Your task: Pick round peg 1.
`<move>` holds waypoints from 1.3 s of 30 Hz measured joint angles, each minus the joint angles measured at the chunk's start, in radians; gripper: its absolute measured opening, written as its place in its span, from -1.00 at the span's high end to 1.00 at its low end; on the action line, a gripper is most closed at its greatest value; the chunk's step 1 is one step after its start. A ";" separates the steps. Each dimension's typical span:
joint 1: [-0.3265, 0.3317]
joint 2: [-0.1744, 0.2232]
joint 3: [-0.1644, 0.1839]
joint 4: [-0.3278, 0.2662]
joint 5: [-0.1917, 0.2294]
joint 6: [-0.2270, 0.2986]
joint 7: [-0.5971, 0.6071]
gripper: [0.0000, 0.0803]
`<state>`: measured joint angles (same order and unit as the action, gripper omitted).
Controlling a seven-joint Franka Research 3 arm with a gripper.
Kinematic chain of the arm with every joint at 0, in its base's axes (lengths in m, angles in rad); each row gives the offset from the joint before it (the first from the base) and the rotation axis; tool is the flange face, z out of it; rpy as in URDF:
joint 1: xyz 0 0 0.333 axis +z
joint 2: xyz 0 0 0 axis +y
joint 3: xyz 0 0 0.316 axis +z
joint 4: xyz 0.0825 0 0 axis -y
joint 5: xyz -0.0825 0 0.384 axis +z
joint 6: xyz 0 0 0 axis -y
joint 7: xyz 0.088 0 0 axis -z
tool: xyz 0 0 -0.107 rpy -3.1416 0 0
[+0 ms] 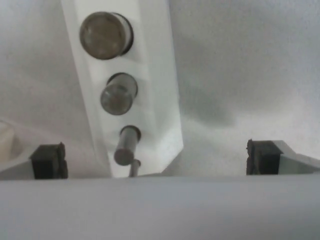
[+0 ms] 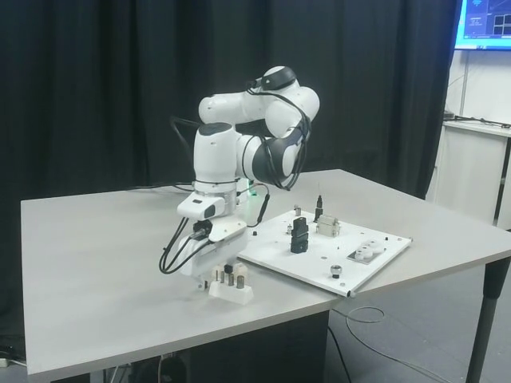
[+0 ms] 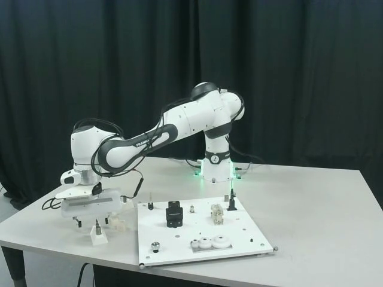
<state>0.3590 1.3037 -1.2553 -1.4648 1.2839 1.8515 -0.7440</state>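
White arm (image 3: 179, 128) reaches low; fingers (image 1: 49, 161) spread wide, seemingly empty

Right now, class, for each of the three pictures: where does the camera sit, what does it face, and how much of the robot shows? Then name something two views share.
Wrist view: on the arm's wrist, looking down on the white peg holder; only the tool shows, its black fingertips wide apart.
First room view: off one table corner, facing the whole arm.
Second room view: across the grey table, facing the whole arm and white board.
Shared: both room views show the holder and board.
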 joint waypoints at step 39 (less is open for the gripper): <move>-0.015 -0.015 0.006 0.021 -0.009 -0.004 0.034 0.88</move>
<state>0.3442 1.2886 -1.2495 -1.4440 1.2753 1.8472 -0.7100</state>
